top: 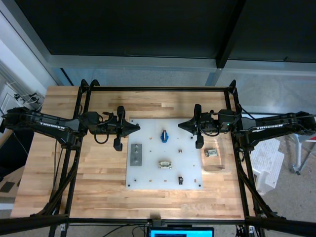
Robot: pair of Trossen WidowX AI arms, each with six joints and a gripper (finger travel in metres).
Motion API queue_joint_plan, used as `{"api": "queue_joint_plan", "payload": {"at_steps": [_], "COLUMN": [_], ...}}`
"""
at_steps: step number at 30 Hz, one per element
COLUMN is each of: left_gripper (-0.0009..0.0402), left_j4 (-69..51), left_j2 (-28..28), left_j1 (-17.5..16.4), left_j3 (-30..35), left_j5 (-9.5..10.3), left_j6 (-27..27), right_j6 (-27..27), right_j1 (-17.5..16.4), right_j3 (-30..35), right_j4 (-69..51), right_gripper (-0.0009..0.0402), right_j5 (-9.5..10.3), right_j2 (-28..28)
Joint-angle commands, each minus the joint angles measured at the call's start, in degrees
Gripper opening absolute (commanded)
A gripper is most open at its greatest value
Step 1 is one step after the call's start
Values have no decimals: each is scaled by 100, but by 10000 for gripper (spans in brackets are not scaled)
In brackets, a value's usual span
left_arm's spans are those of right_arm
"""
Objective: Pick the HAN10E connector and install on the hub
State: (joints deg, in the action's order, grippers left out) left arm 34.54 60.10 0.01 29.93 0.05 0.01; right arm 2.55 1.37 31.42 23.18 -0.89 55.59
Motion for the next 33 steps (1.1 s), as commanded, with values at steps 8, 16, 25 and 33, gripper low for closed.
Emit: {"api": "queue_joint_plan", "payload": {"at_steps": [8, 16, 25, 33], "left_gripper": [0, 0, 0, 0], "left_j4": [0, 0, 0, 0], "left_j2": [2, 2, 0, 0], "left_j1": [0, 0, 0, 0], "left_j3": [2, 2, 2, 2], "left_j5": [-2, -2, -2, -2], "left_j6": [0, 0, 0, 0], "right_j6": [17, 15, 52, 63], "right_j1": [0, 0, -20, -52], "right_j3": [0, 0, 210, 649], "right_j4": [-2, -293, -1231, -2785], "right_gripper": [0, 0, 0, 0], "right_j5": [0, -107, -103, -105], "right_j2": [2, 0, 0, 2]}}
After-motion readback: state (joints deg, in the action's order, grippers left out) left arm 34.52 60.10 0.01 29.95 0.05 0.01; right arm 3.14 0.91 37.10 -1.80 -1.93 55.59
